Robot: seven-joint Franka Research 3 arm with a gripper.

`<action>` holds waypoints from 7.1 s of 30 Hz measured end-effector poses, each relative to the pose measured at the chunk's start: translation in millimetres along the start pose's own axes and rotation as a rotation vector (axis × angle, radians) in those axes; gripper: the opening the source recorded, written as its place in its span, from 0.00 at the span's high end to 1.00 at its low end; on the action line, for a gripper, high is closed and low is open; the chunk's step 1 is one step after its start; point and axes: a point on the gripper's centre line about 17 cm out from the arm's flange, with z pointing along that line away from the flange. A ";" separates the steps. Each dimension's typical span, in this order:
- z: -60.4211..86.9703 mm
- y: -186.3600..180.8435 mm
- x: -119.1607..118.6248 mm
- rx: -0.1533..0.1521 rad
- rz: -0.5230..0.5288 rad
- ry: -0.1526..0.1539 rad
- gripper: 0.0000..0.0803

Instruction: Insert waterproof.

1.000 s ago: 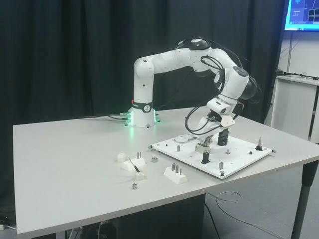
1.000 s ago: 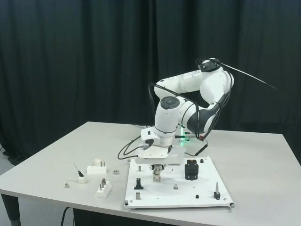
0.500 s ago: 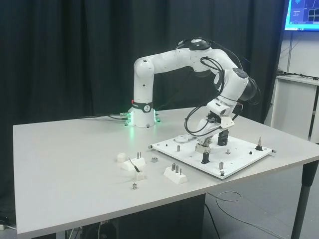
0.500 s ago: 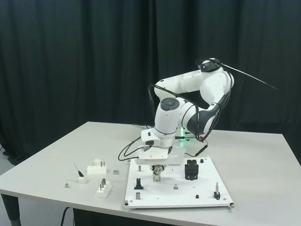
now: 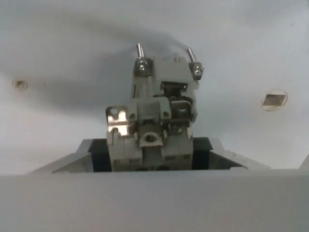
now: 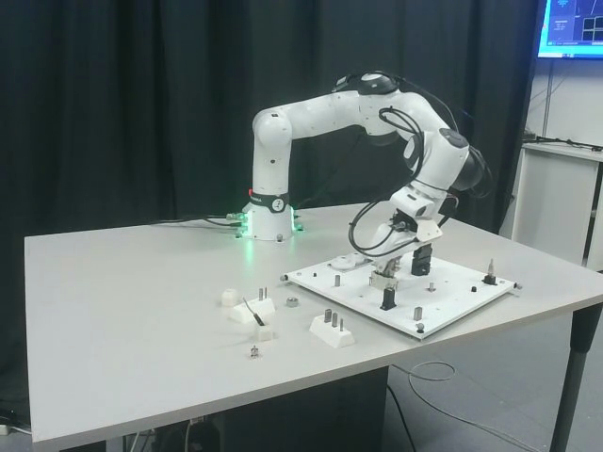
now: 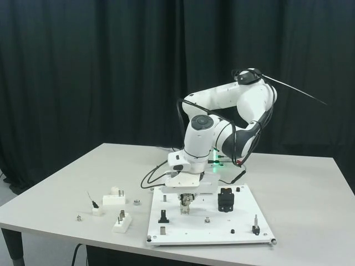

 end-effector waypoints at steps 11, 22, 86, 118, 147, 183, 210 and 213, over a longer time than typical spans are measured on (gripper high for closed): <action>-0.3 4.9 2.9 -0.034 0.004 0.024 0.61; -0.7 5.9 3.2 -0.047 0.015 0.033 0.61; 2.1 6.7 2.4 -0.019 0.111 0.045 0.61; -1.9 10.8 12.5 0.010 0.064 0.056 0.61; 0.4 10.8 6.2 0.007 0.060 0.028 0.61; 1.4 8.1 3.1 0.023 0.076 0.017 0.61; 2.2 6.1 1.3 0.039 0.121 0.013 0.61; 2.2 6.1 1.3 0.040 0.121 0.014 0.61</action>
